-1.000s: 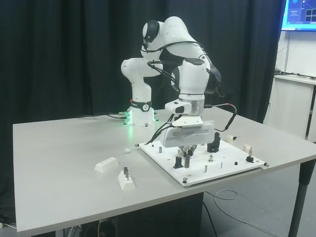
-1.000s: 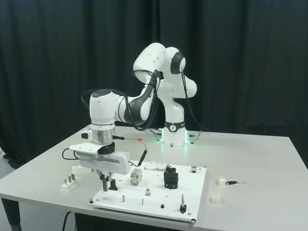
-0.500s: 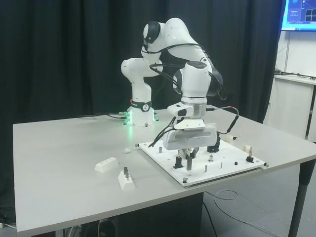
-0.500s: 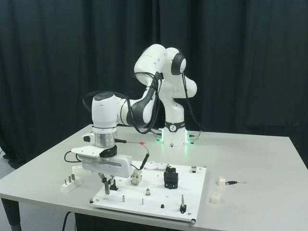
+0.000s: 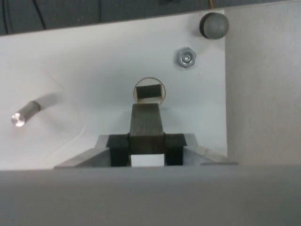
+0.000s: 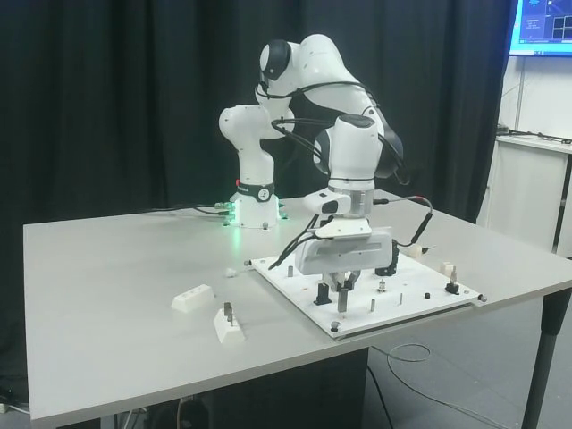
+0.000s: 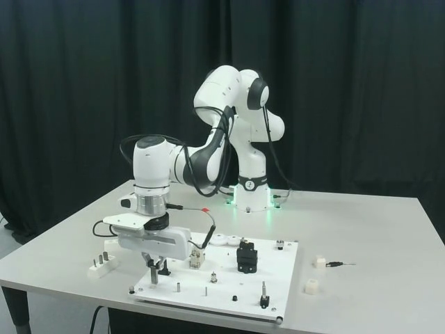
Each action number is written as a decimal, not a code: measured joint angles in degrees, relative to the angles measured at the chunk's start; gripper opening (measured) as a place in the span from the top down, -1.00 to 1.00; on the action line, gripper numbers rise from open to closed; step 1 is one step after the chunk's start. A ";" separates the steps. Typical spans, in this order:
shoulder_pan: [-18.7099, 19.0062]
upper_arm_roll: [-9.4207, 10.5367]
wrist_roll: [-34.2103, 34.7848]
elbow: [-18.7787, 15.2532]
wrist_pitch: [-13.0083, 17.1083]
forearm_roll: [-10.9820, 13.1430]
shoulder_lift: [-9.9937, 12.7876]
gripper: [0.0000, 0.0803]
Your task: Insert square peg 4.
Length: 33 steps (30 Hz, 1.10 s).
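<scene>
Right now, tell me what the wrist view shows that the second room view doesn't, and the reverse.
Only the wrist view shows the square hole in the board just ahead of the peg's tip, plus a hex nut nearby. Only the second room view shows the whole arm, the table and the peg holder off the board. Both show the gripper shut on the peg over the white board.

black curtain (image 7: 361, 83) behind | grey table (image 6: 107, 268) | white cabinet (image 6: 527, 183) | screen (image 6: 541, 27)

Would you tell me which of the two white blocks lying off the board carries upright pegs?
The white block nearer the table's front edge; the other block has none.
</scene>
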 joint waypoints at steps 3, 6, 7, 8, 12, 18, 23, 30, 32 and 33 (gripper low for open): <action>0.00 0.00 -0.03 0.17 0.07 -0.07 0.26 0.63; 0.00 0.00 -0.08 0.33 0.10 -0.08 0.49 0.63; 0.00 0.00 -0.10 0.37 0.11 -0.09 0.55 0.63; 0.00 0.00 -0.13 0.40 0.12 -0.09 0.60 0.63; 0.00 0.00 -0.21 0.50 0.20 -0.10 0.77 0.63; 0.00 0.00 -0.30 0.52 0.37 -0.13 0.89 0.63; 0.00 0.00 -0.43 0.52 0.56 -0.17 0.98 0.63; 0.00 0.00 -0.61 0.52 0.91 -0.22 1.20 0.63; -0.01 0.00 -0.66 0.52 0.92 -0.24 1.20 0.63; -0.01 0.00 -0.67 0.52 0.92 -0.25 1.20 0.63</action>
